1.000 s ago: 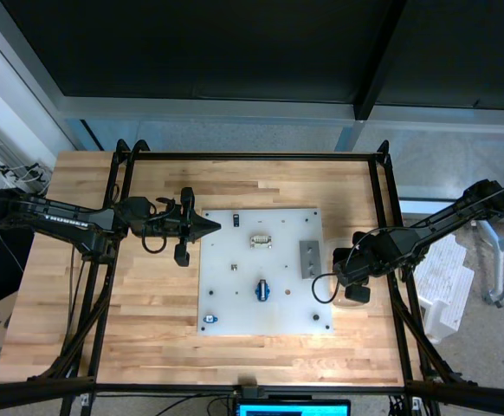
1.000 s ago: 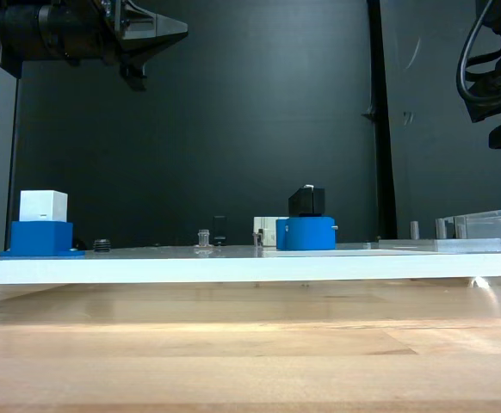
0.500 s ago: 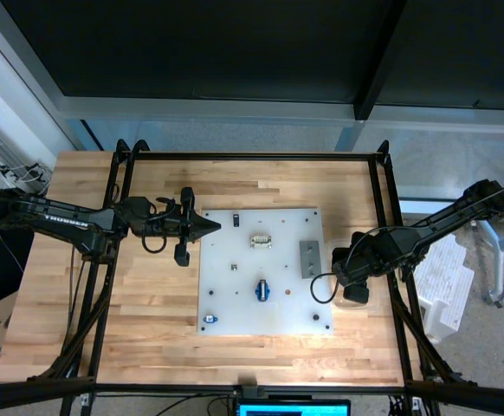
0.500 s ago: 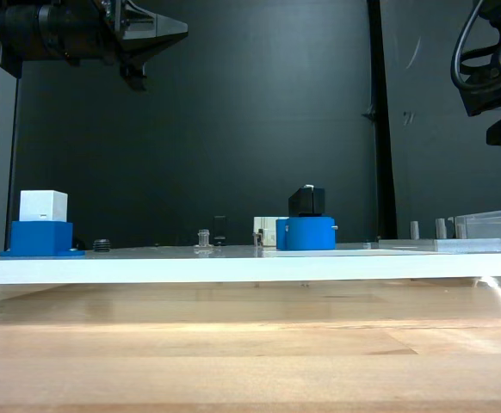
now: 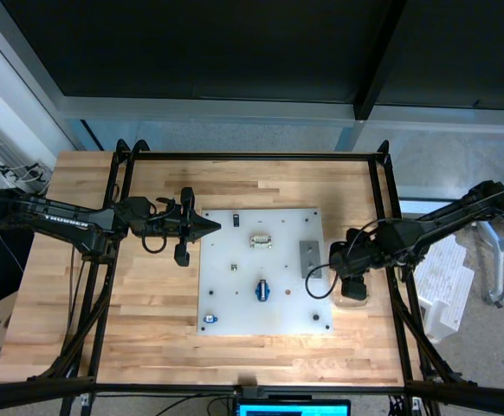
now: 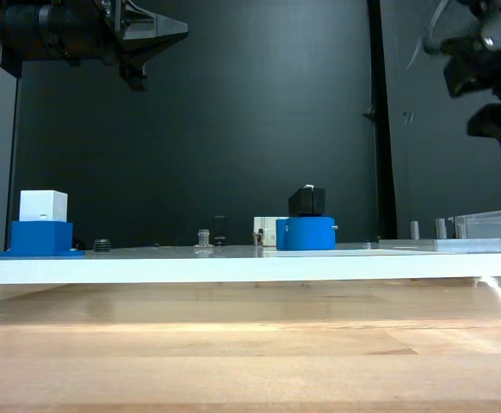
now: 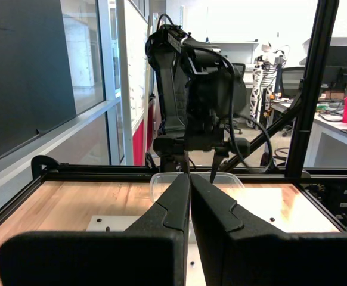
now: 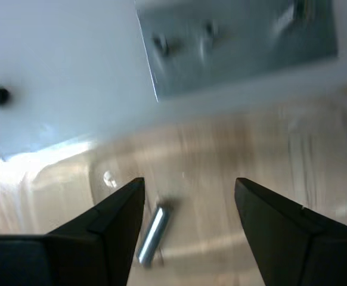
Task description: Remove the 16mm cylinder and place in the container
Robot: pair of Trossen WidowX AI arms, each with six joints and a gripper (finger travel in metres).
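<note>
The 16mm cylinder (image 8: 152, 234), a short silvery pin, lies on its side inside the clear container (image 8: 72, 173), touching neither finger. My right gripper (image 8: 188, 185) hangs above it, open, with nothing between its fingers. From above, the right gripper (image 5: 353, 282) hovers over the container (image 5: 356, 299) just off the white board's (image 5: 235, 295) right edge. My left gripper (image 5: 213, 225) is shut and empty, held high at the board's left edge; it also shows in its own wrist view (image 7: 189, 179).
A grey metal block (image 5: 310, 257) with small pegs sits on the board beside the container. A blue round fixture (image 5: 261, 290) and a blue-and-white piece (image 5: 208, 319) stand on the board. Black frame rails run along the table's sides.
The right arm has shifted a little toward the board and away from the near edge, still over the container. The left arm has not moved.
</note>
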